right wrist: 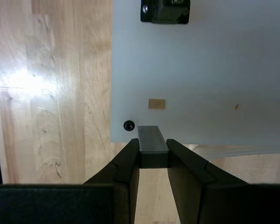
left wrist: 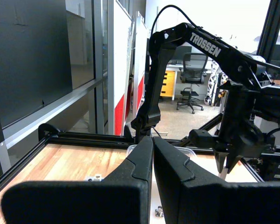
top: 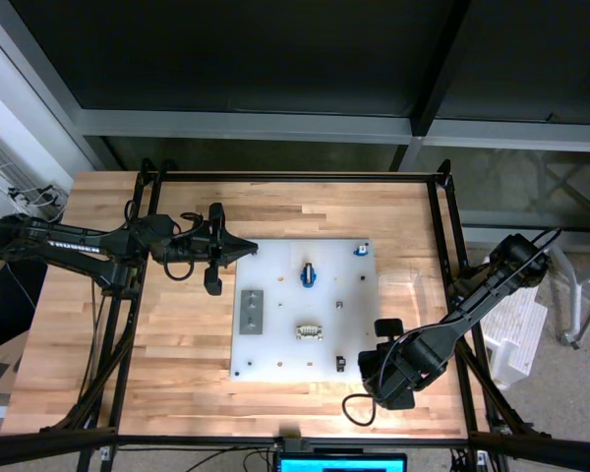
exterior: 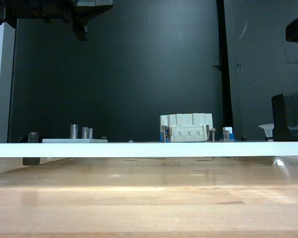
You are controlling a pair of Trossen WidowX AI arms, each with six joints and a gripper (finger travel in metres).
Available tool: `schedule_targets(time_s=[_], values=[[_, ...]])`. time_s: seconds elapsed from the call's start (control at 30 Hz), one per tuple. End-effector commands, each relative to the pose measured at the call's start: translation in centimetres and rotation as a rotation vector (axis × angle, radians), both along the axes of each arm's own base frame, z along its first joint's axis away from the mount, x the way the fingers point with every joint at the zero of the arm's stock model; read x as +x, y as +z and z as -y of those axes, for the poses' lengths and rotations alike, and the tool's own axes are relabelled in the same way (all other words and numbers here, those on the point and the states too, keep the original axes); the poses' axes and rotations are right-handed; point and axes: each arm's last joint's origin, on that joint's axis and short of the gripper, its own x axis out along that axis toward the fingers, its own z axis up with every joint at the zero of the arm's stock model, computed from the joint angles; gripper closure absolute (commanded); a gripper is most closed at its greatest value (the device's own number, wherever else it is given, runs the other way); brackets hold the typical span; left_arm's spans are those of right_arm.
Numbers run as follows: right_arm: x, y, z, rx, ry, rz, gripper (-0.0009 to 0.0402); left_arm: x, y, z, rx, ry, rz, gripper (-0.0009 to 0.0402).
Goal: Pick the 16mm bar and install on taskboard
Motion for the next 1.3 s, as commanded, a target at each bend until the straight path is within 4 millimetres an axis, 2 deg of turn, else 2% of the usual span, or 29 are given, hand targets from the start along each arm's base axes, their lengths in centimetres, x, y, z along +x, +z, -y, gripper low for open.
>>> schedule_targets(time_s=[0.03, 0.8, 1.3], values=[[0.0, 0.2, 0.1, -0.001, -0.002, 0.006, 0.0391, 0.0, 0.0, 0.0, 0.000, 0.000, 0.000, 0.0393], [0.8, 0.2, 0.6, 0.018, -0.036, 0.034, 0.0391, 0.0, 0.0, 0.0, 0.000, 0.000, 0.001, 0.0393], [1.1, -0.7, 0.6, 0.008, -0.047, 0.035, 0.0391, 0.0, 0.0, 0.0, 0.000, 0.000, 0.001, 0.0393]])
